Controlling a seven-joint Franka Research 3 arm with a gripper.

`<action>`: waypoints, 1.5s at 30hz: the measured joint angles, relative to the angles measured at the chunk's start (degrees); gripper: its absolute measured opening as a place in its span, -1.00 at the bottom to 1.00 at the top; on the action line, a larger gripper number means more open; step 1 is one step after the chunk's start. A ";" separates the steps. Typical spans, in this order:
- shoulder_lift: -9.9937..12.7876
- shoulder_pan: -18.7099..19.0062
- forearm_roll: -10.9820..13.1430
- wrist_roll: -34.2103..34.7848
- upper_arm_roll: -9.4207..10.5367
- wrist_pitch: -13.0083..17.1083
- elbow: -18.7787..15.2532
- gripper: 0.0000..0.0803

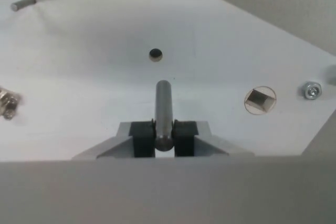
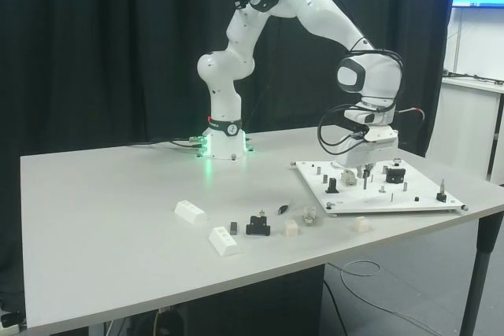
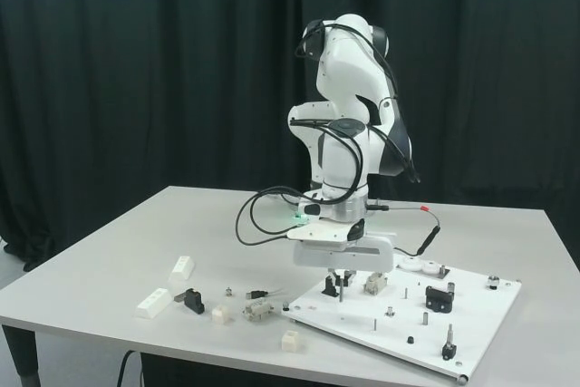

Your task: Place round peg 2.

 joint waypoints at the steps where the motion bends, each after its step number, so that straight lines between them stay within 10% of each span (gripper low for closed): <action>1: 0.00 0.00 -0.05 0.00 0.00 0.00 0.00 -0.81; 14: -0.01 0.00 -0.93 0.00 -0.17 0.00 0.01 -0.81; 24: -0.80 -0.64 -6.16 -0.11 -1.67 -2.41 0.01 -0.81; 45: -2.04 -12.79 -12.05 -10.95 0.01 -4.10 -2.28 -0.81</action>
